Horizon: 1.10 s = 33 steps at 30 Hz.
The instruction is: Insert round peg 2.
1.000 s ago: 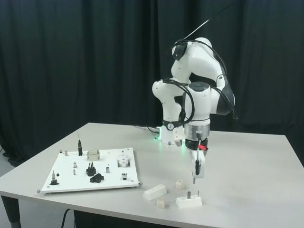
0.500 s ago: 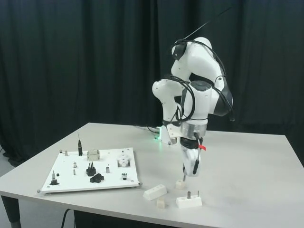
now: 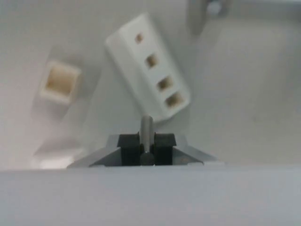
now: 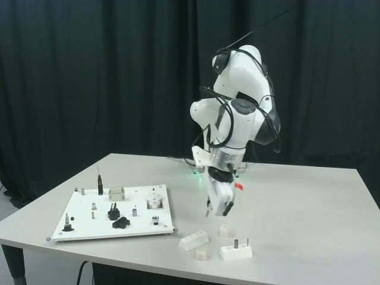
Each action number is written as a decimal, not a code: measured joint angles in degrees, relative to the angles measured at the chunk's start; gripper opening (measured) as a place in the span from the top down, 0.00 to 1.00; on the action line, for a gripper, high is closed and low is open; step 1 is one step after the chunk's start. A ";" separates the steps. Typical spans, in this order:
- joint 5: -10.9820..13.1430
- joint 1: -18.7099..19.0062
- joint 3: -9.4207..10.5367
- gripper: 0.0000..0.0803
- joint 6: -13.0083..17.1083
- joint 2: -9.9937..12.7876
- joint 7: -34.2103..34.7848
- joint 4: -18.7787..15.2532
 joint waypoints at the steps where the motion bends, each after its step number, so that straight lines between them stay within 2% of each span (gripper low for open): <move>1: -0.58 -0.33 0.00 0.92 -0.30 -0.07 -0.31 0.00; 9: -4.63 -3.50 0.77 0.92 -2.51 -0.65 -3.79 -0.07; 12: -6.89 -5.48 2.32 0.92 -3.03 -1.22 -4.39 -0.29; 15: -10.21 -8.61 5.43 0.92 -3.42 -2.12 -4.61 -0.53; 17: -13.06 -11.53 8.59 0.92 -3.58 -2.96 -4.61 -0.73; 19: -16.29 -15.29 12.78 0.92 -3.66 -4.00 -4.61 -1.06; 23: -22.90 -25.39 23.80 0.92 -3.68 -6.39 -4.12 -2.35; 28: -28.24 -38.25 36.88 0.92 -3.61 -8.34 -3.97 -4.33; 31: -30.03 -43.92 42.22 0.92 -3.46 -8.82 -3.98 -5.46; 33: -30.56 -46.17 44.04 0.92 -3.24 -8.99 -4.20 -6.15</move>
